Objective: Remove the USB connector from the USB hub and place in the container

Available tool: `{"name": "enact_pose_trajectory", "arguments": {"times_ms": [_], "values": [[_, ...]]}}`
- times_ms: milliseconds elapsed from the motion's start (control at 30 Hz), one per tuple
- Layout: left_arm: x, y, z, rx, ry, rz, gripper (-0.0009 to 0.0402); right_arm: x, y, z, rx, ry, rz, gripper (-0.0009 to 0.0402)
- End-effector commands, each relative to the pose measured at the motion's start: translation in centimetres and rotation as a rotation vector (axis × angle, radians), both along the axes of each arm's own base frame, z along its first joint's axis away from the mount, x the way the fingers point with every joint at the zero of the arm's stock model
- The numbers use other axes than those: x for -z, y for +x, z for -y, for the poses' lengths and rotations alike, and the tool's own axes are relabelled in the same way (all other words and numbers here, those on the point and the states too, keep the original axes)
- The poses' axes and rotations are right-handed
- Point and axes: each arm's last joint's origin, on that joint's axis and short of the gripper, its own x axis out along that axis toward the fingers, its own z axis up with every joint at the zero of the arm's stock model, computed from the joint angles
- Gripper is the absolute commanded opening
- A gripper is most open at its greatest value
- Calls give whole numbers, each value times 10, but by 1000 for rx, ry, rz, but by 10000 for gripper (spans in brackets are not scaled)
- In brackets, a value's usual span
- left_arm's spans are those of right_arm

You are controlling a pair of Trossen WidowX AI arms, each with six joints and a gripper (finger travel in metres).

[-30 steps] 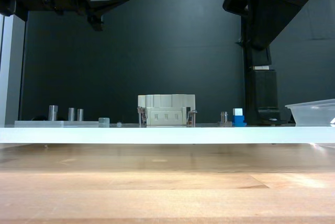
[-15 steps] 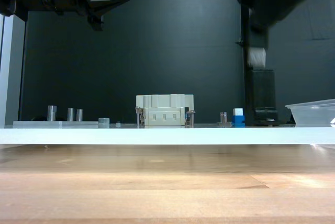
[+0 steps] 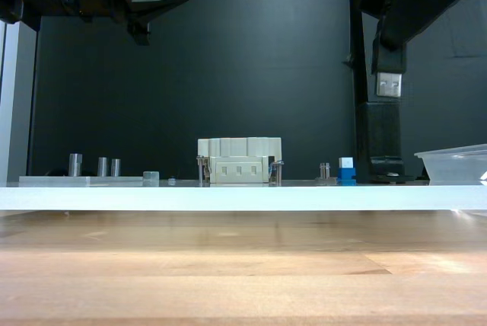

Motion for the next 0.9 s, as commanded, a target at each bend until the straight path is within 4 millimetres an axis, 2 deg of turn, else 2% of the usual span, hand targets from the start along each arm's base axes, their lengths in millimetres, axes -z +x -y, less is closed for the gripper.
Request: {"name": "enact_pose_trajectory", "arguments": {"times_ms": [33, 333, 900], "values": [[0, 0, 0, 0, 0, 0, 1, -3, -2, 1, -5, 15, -4, 0], [0, 0, 0, 0, 0, 0, 1, -31, -21, 14, 5, 63, -40, 0], [0, 0, 0, 0, 0, 1, 1, -80, -78, 59, 38, 18, -122, 0]]}}
